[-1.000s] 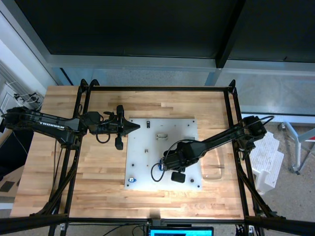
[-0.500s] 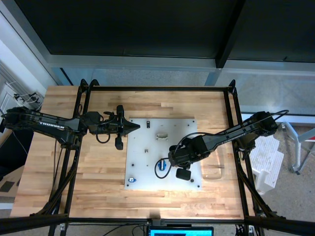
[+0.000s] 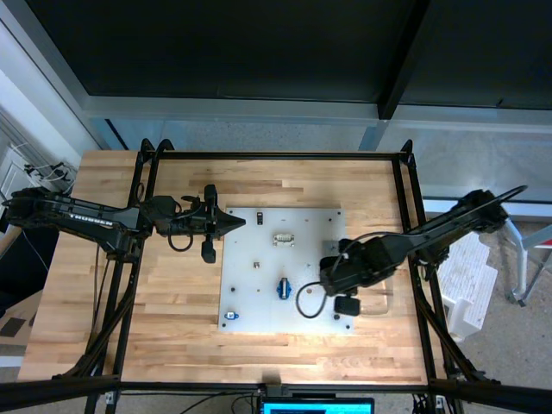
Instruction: Remove the 16mm cylinder and place in the container
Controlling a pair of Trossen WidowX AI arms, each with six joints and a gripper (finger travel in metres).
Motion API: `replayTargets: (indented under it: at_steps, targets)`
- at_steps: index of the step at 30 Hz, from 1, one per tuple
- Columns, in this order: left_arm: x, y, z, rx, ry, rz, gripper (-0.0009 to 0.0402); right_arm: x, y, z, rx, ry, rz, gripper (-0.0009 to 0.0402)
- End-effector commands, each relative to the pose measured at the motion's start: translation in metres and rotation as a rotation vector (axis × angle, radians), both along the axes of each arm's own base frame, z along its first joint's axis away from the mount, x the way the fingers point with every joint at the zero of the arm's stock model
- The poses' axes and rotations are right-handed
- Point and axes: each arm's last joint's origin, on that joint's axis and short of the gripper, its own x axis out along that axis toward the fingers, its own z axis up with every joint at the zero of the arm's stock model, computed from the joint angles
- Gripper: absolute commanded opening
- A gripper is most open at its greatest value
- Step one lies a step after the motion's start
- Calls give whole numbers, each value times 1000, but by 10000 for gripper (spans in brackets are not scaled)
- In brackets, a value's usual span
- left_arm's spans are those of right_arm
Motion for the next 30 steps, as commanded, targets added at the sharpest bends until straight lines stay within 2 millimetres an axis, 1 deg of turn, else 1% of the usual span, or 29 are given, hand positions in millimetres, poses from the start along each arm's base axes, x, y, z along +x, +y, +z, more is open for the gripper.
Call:
replayTargets:
  at_steps: [1,8,14,18,23,26,30]
  targets:
    - [0,0,0,0,0,0,0,-16,-2,-4,6,12,-16,0]
    - [0,0,0,0,0,0,0,-50,-10,-17,4,35,-31,0]
    - [0,0,0,0,0,0,0,-73,-15,-35,-14,78,-30,0]
    - [0,0,0,0,0,0,0,-80,-18,-51,-35,121,-45,0]
    - [0,0,0,0,0,0,0,-83,-19,-67,-32,125,-44,3]
    - [0,0,0,0,0,0,0,-85,-20,-74,-33,130,-43,16]
    - [0,0,0,0,0,0,0,-86,-20,-76,-35,132,-50,47]
